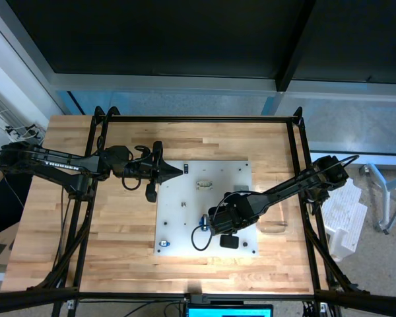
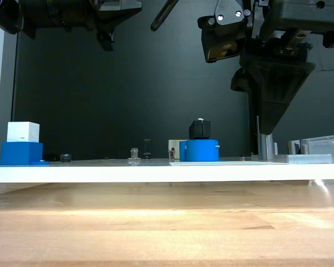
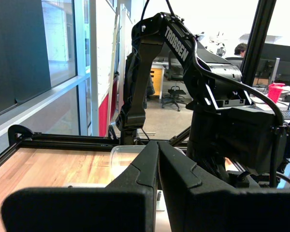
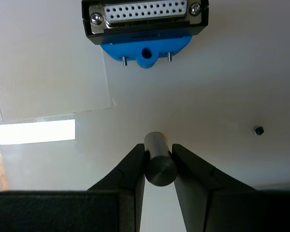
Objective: Pick the 16mm cylinder and install on the taskboard
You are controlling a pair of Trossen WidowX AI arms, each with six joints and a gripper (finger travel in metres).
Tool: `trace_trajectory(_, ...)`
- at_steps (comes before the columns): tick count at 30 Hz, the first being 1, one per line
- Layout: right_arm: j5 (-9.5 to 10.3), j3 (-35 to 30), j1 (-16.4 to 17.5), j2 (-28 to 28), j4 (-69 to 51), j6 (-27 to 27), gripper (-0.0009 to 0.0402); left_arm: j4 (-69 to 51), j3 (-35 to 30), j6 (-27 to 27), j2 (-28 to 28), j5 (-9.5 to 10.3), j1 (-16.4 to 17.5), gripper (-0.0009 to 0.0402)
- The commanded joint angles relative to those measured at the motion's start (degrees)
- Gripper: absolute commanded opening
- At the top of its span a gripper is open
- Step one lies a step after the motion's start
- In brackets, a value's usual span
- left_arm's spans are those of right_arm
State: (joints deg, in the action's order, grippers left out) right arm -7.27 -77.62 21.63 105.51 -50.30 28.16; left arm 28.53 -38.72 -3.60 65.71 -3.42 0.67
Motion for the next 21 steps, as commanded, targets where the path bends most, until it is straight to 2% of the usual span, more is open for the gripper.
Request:
trace_trajectory(1, -0.74, 0.20, -0.07, 0.02, -0.09, -0.04, 0.0007, 0.02, 0.00, 0.02, 0.02, -0.02, 0.02, 0.0000)
trace_trajectory(21, 0.00, 0.24, 0.11, 0.02, -0.42, 0.17, 0.0007, 0.02, 0.00, 0.02, 0.00, -0.02, 0.00, 0.0000)
